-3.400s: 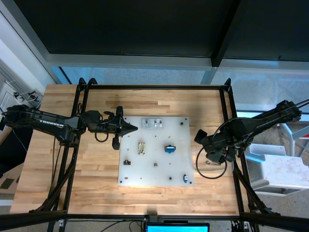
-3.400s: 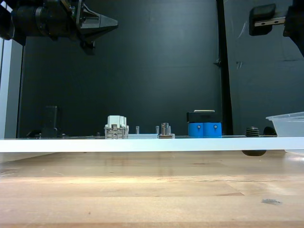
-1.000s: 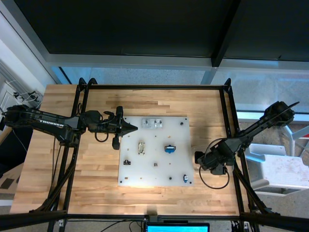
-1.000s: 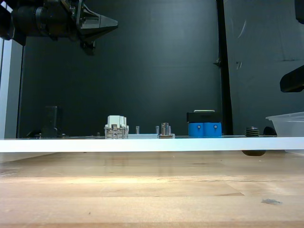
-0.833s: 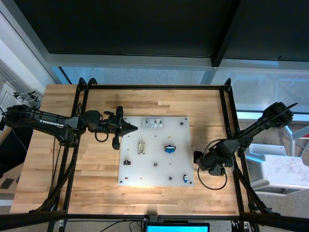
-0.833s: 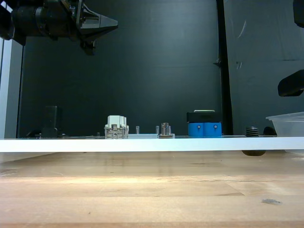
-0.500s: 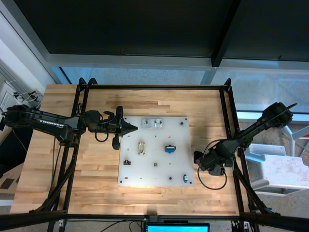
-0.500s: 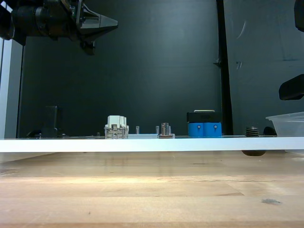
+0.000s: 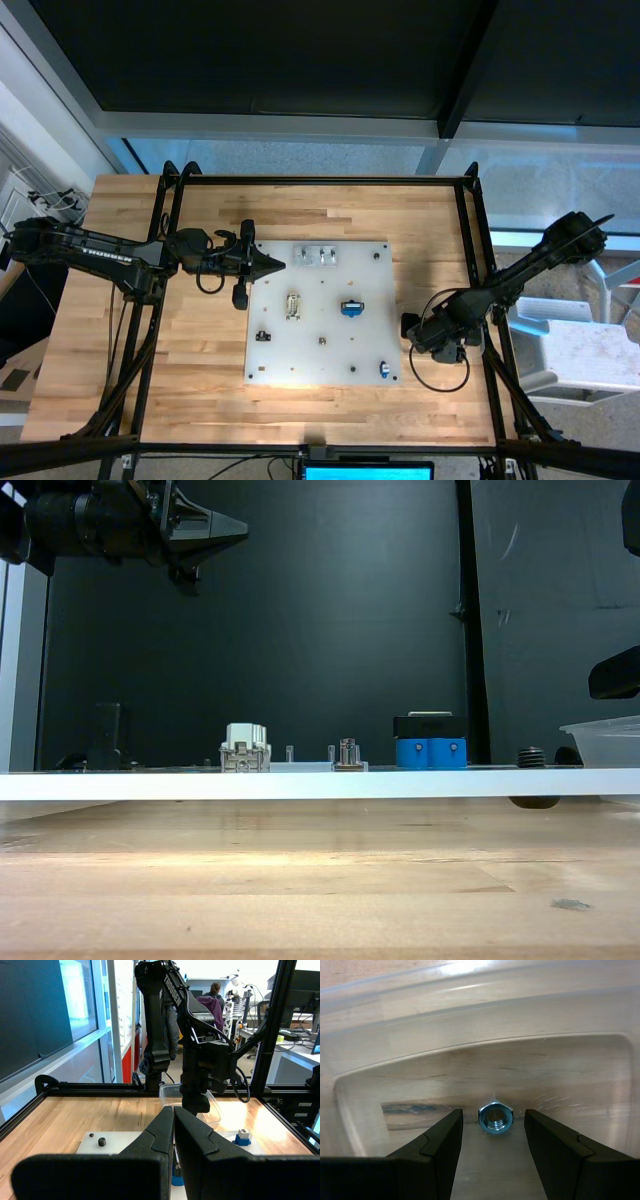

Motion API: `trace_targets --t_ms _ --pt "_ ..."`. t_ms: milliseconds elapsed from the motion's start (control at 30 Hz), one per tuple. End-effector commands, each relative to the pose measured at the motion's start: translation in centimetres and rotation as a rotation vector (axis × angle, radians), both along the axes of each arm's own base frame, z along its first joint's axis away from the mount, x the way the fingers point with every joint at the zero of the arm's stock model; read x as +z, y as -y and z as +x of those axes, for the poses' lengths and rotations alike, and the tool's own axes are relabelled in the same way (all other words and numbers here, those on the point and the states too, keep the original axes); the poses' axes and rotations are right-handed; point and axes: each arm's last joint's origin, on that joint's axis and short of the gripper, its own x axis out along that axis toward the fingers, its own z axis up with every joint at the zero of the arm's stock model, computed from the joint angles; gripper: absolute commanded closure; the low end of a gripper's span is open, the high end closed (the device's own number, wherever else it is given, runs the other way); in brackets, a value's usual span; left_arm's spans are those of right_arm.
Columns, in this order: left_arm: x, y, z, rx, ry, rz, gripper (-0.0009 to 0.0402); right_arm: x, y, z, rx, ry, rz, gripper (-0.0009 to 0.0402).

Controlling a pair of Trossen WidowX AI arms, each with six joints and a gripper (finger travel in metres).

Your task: Pick the M12 fastener and fasten on the M12 threads

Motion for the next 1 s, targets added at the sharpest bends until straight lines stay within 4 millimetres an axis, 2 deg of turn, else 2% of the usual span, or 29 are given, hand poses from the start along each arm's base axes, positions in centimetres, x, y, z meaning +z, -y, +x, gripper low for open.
trace_targets --t_ms 33,267,467,833,1000 --pt "0.0 0.0 0.0 0.000 0.001 0.000 0.0393 -0.3 0.0 0.1 0.000 -0.011 -0.007 0.0226" --pt "0.0 0.0 0.0 0.000 0.001 0.000 0.0393 -0.6 -0.2 0.3 -0.001 -0.003 -0.002 0.0240" --pt "0.0 0.0 0.0 0.000 0.001 0.000 0.0393 -0.6 -0.1 0.3 -0.002 -0.005 -0.003 0.0267" --pt "0.0 0.0 0.0 0.000 0.001 0.000 0.0393 -0.2 -0.1 0.3 -0.002 0.005 0.003 0.0355" --pt "0.0 0.0 0.0 0.000 0.001 0.000 0.0393 1.2 -0.1 0.3 -0.004 -0.004 -0.003 0.0387"
